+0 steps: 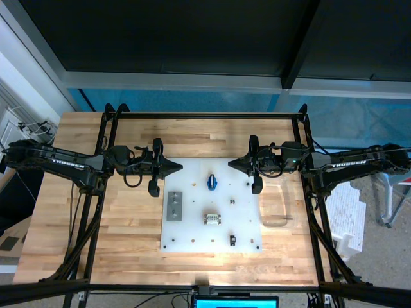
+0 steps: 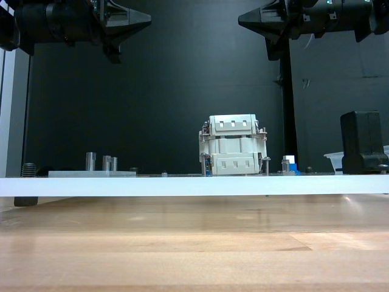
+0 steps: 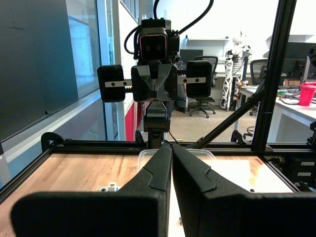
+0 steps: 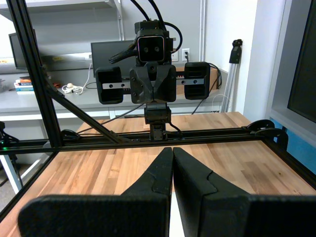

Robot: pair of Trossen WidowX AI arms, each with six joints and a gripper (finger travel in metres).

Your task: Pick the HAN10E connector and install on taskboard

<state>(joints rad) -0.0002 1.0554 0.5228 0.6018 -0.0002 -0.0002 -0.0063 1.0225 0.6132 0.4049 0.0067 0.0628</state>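
The HAN10E connector [image 1: 212, 219] is a small pale grey-beige block standing on the white taskboard [image 1: 192, 242], near its middle. In the low view the HAN10E connector [image 2: 233, 146] shows as two stacked halves on the taskboard [image 2: 182, 185]. My left gripper [image 1: 181, 167] hovers high over the board's far-left corner, shut and holding nothing. My right gripper [image 1: 230, 163] hovers near the far-right side, also shut and holding nothing. The two point at each other, well above and apart from the connector. In the wrist views the left gripper [image 3: 171, 147] and right gripper [image 4: 173, 149] show fingers pressed together.
On the taskboard stand a blue part [image 1: 212, 181], a grey metal block [image 1: 174, 205] and a small black fitting [image 1: 232, 240]. A clear plastic tray [image 1: 282, 206] lies right of the board. Black frame rails [image 1: 205, 115] border the wooden table.
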